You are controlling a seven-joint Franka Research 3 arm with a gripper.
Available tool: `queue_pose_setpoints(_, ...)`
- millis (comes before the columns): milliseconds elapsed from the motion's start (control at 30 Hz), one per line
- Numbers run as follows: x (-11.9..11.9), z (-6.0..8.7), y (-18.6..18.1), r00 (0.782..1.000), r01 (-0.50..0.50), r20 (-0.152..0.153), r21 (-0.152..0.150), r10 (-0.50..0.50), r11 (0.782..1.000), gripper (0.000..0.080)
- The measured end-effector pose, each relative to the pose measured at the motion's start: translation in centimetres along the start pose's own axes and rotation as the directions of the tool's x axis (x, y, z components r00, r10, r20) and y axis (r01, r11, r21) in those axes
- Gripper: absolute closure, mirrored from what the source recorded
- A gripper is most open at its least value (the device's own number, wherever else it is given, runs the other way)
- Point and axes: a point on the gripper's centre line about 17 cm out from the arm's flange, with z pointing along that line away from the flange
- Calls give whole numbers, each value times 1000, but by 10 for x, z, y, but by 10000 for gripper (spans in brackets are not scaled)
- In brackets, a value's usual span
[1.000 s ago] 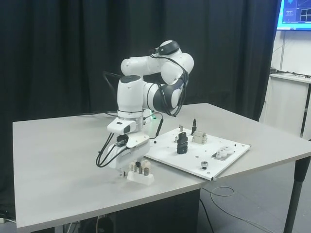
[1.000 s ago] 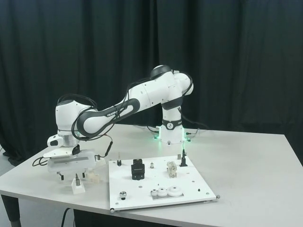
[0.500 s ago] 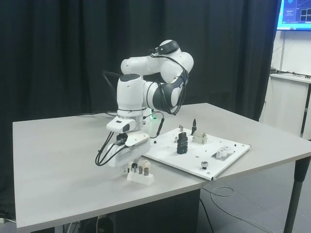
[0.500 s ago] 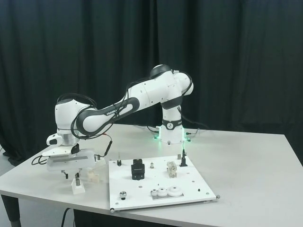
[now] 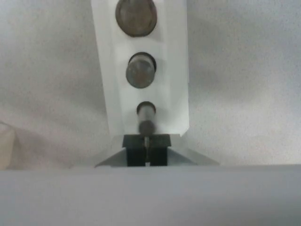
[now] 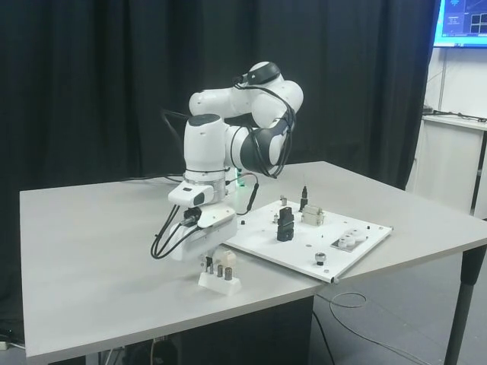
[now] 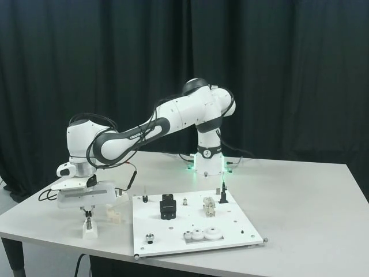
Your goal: Pick round peg 1.
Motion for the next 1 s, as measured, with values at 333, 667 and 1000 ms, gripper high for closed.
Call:
queue_pose_setpoints(333,1,-1,-1,1000,0,5,2,0,1000,786)
queue_pose_setpoints(667,-1,-15,-3,1000,-12,22,16,12,1000,786)
queue_pose_setpoints(1000,-8,-41,-7,999,-25,45,43,23,999,789)
